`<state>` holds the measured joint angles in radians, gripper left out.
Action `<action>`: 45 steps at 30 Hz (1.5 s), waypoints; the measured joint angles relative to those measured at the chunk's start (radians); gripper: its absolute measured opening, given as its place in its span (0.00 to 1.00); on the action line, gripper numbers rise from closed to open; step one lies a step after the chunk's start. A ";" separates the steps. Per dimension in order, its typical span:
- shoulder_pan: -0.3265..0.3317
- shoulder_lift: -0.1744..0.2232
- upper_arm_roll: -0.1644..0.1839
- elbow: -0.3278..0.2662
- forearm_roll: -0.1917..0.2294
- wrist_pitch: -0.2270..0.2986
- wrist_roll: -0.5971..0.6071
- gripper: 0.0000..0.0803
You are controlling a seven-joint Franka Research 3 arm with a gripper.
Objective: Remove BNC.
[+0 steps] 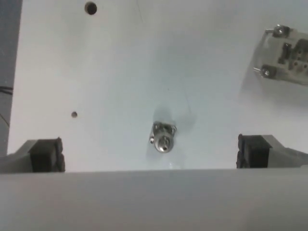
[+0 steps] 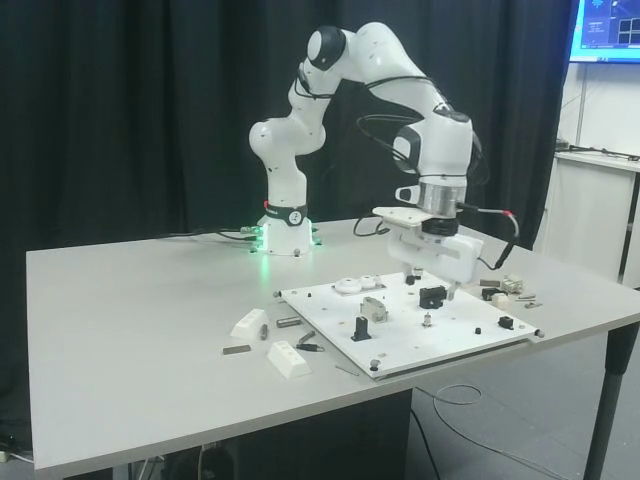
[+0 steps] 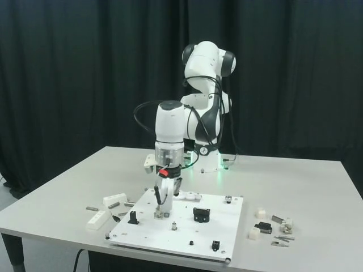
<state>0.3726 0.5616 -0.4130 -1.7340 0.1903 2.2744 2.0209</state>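
The small shiny metal BNC connector [image 1: 163, 138] stands on a smooth, faintly glossy white board [image 1: 120, 72] that rests on the matt grey table [image 2: 130, 320], while the glossy white plastic-looking arm [image 2: 375, 45] stands before black cloth curtains [image 3: 68, 68].

White blocks [image 2: 248, 323], black curtain [image 2: 120, 110], grey table [image 2: 110, 310]

The arm [image 2: 370, 60] is white, and so is the board [image 2: 400, 325] on the grey bench [image 2: 130, 320]. A black curtain [image 3: 74, 73] hangs behind. Green light [image 2: 262, 240] glows at the arm's base. The gripper [image 1: 149, 154] has black pads [image 1: 45, 155].
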 joint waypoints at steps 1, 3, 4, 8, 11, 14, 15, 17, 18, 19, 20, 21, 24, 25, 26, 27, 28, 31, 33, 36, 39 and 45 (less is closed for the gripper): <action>-0.001 0.003 0.000 -0.001 0.000 0.005 0.000 1.00; -0.002 0.009 0.001 -0.004 0.000 0.017 0.000 1.00; -0.002 0.011 0.002 -0.005 0.000 0.021 -0.001 1.00; -0.002 0.018 0.005 -0.013 0.000 0.036 -0.010 1.00; -0.002 0.024 0.011 -0.016 0.000 0.043 -0.016 1.00; -0.003 0.031 0.018 -0.018 0.000 0.049 -0.023 1.00; -0.004 0.033 0.022 -0.018 0.000 0.051 -0.024 1.00; -0.006 0.036 0.029 -0.018 0.000 0.053 -0.026 1.00; -0.007 0.038 0.033 -0.018 0.000 0.054 -0.026 1.00; -0.007 0.040 0.035 -0.018 0.000 0.055 -0.026 1.00; -0.007 0.042 0.037 -0.018 0.000 0.056 -0.026 1.00; -0.007 0.044 0.038 -0.018 0.000 0.058 -0.026 1.00; -0.007 0.049 0.041 -0.018 0.000 0.063 -0.026 1.00; -0.007 0.051 0.042 -0.018 0.000 0.064 -0.026 1.00; -0.008 0.053 0.042 -0.018 0.000 0.065 -0.026 1.00; -0.008 0.054 0.043 -0.018 0.000 0.067 -0.026 1.00; -0.009 0.055 0.043 -0.018 0.000 0.067 -0.026 1.00; -0.011 0.059 0.045 -0.018 0.000 0.068 -0.034 1.00; -0.013 0.061 0.047 -0.019 0.000 0.068 -0.044 1.00; -0.019 0.064 0.052 -0.019 0.000 0.068 -0.057 1.00; -0.025 0.066 0.058 -0.019 0.000 0.068 -0.066 1.00; -0.034 0.073 0.066 -0.019 0.000 0.073 -0.090 1.00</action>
<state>0.3390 0.6351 -0.3472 -1.7535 0.1900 2.3469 1.9307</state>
